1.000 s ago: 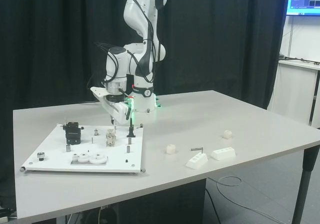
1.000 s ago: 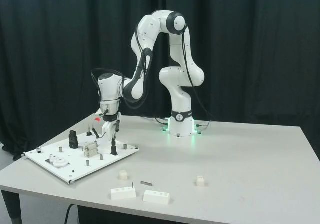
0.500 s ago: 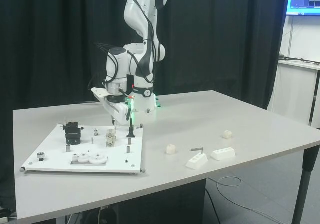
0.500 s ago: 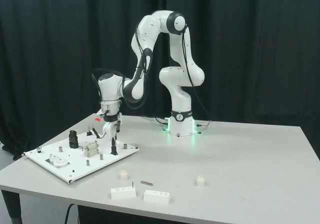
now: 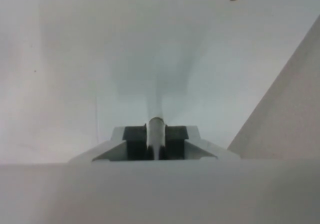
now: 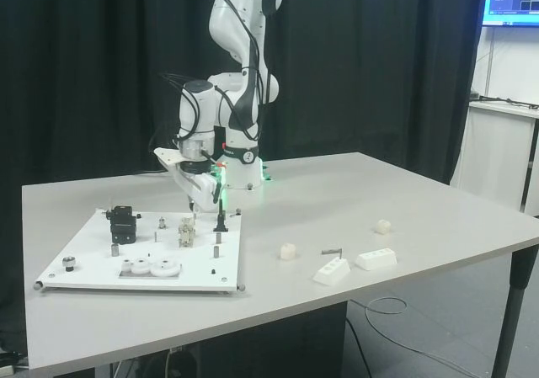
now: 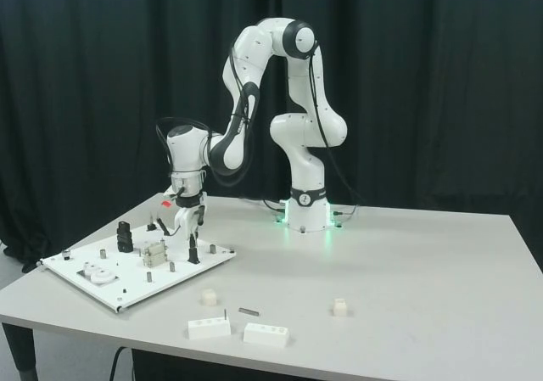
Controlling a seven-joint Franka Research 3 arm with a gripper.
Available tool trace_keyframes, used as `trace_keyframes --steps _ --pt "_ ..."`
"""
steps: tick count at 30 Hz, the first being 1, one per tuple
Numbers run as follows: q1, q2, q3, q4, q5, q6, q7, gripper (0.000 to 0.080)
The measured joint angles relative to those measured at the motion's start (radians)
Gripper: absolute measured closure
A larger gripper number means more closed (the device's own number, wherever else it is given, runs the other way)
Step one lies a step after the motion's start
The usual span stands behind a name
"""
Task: Insert round peg 2.
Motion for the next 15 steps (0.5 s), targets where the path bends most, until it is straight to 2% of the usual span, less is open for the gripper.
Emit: trace_keyframes --steps 13,14,15 --pt "0.000 -0.003 -0.007 0.000 -0.004 -0.035 -0.003 0.0731" --pt "0.000 -0.003 -0.007 0.000 -0.004 -0.037 -0.003 0.0341" --pt "0.000 -0.004 -0.007 0.000 -0.005 -0.038 -0.003 0.0341"
